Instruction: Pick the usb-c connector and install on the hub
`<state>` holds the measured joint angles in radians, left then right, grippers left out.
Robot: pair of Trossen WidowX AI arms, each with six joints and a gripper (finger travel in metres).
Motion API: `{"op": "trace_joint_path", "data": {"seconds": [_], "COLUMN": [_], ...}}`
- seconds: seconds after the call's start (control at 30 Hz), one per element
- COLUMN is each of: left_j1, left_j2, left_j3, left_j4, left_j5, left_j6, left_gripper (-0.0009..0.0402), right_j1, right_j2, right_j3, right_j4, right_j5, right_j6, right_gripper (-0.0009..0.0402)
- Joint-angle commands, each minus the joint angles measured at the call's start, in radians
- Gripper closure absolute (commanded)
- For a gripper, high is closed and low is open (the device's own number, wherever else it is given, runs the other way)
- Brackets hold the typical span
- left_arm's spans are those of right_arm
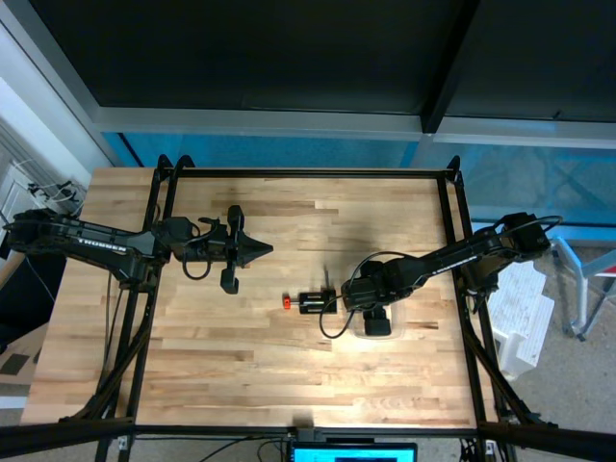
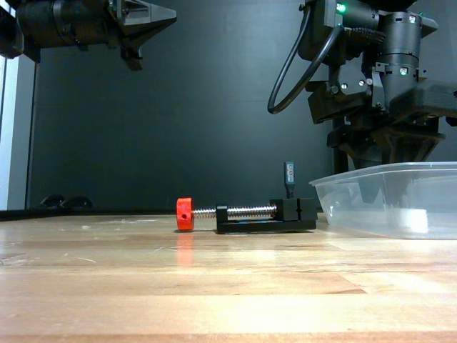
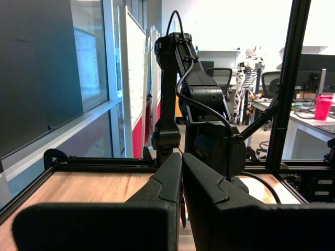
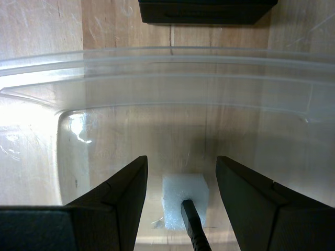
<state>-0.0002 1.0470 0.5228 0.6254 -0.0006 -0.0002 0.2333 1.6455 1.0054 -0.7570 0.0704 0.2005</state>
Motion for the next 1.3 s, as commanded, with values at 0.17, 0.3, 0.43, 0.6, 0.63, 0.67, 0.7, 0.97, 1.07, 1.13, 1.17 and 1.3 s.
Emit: {"op": "trace_joint_path", "data": {"seconds": [0.17,0.3,0.43,0.6,0.63,0.67,0.7,0.97,1.07,1.13,1.17,1.3], "left_j1": [0.000,0.000,0.000,0.000,0.000,0.000,0.000,0.000,0.000,0.000,0.000,0.000], "left_j2": [0.000,0.000,0.000,0.000,0.000,0.000,0.000,0.000,0.000,0.000,0.000,0.000], "left_j3": [0.000,0.000,0.000,0.000,0.000,0.000,0.000,0.000,0.000,0.000,0.000,0.000], "left_j4": [0.000,0.000,0.000,0.000,0.000,0.000,0.000,0.000,0.000,0.000,0.000,0.000], "left_j5": [0.000,0.000,0.000,0.000,0.000,0.000,0.000,0.000,0.000,0.000,0.000,0.000], "left_j6": [0.000,0.000,0.000,0.000,0.000,0.000,0.000,0.000,0.000,0.000,0.000,0.000], "left_gripper": [0.0393,0.0393,0.0393,0.0393,0.0393,0.0393,0.0393,0.0393,0.0393,0.0393,0.0393,0.0393], "right_j1": [0.000,0.000,0.000,0.000,0.000,0.000,0.000,0.000,0.000,0.000,0.000,0.000], "right_j2": [-0.005,-0.010,-0.018,-0.028,-0.029,-0.031,-0.033,-0.034,-0.034,-0.034,-0.034,-0.042], "right_j3": [0.002,0.002,0.002,0.002,0.002,0.002,0.002,0.002,0.002,0.002,0.002,0.002], "right_j4": [-0.001,-0.002,-0.002,-0.010,-0.011,-0.012,-0.013,-0.016,-0.016,-0.016,-0.016,-0.017], "right_j5": [0.000,0.000,0.000,0.000,0.000,0.000,0.000,0.000,0.000,0.000,0.000,0.000], "right_j6": [-0.001,0.000,0.000,0.000,0.000,0.000,0.000,-0.001,-0.003,-0.003,-0.004,-0.004], "right_gripper": [0.0212,0.0212,0.0212,0.0212,0.0212,0.0212,0.0212,0.0212,0.0212,0.0212,0.0212,0.0212]}}
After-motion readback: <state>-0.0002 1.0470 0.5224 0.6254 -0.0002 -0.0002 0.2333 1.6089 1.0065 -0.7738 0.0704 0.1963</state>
